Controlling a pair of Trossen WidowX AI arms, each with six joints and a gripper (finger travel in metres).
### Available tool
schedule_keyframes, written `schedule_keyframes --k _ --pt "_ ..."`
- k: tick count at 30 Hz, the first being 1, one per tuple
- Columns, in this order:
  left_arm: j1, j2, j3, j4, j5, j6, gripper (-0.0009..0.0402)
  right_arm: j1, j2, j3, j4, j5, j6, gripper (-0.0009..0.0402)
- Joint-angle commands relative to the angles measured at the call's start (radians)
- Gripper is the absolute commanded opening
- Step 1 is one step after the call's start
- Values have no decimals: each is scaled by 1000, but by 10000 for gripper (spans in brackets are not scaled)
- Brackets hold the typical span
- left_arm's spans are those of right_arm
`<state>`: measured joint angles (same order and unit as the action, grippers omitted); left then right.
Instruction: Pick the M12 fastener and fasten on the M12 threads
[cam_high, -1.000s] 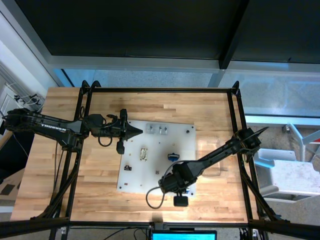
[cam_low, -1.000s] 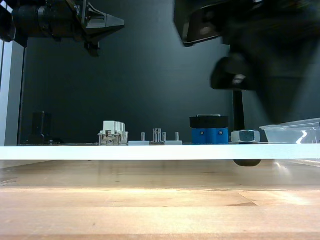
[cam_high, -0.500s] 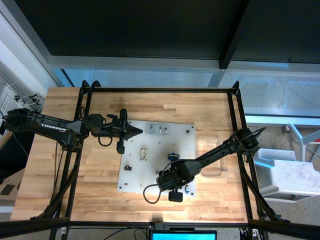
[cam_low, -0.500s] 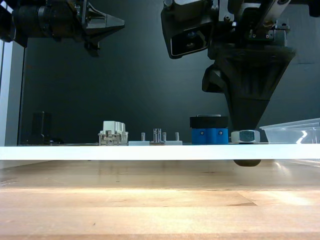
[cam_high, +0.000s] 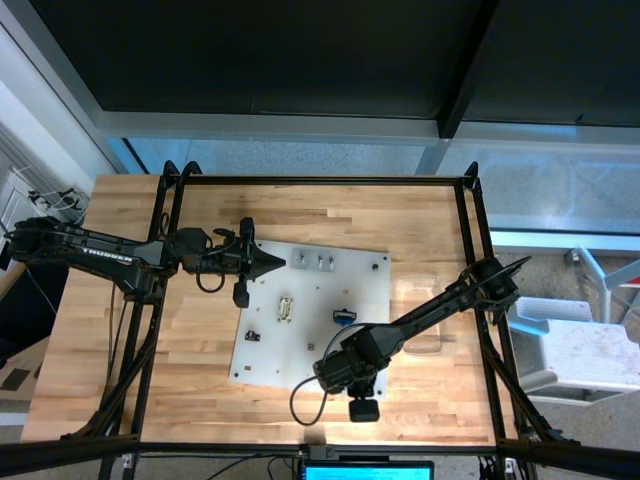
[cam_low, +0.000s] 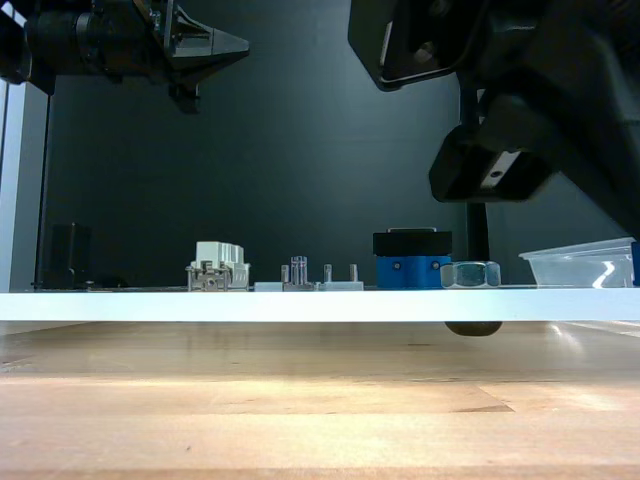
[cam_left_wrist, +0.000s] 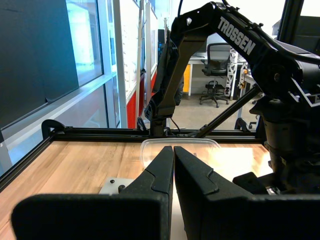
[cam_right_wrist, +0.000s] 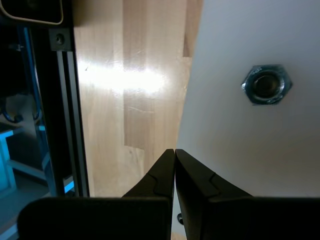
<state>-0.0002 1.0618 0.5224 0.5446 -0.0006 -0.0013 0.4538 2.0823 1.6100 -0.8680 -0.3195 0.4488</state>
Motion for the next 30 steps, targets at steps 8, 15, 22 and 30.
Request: schedule_keyframes --k 8,15,22,30 --pt "0 0 0 2 0 0 0 -4 -13 1 -4 36 -1 0" --pt "0 0 0 2 0 0 0 -4 -32 1 -6 174 38 0" --pt "0 0 0 0 0 0 0 1 -21 1 -4 304 79 0" --pt "0 0 0 0 0 0 0 9 -15 10 -2 347 95 0"
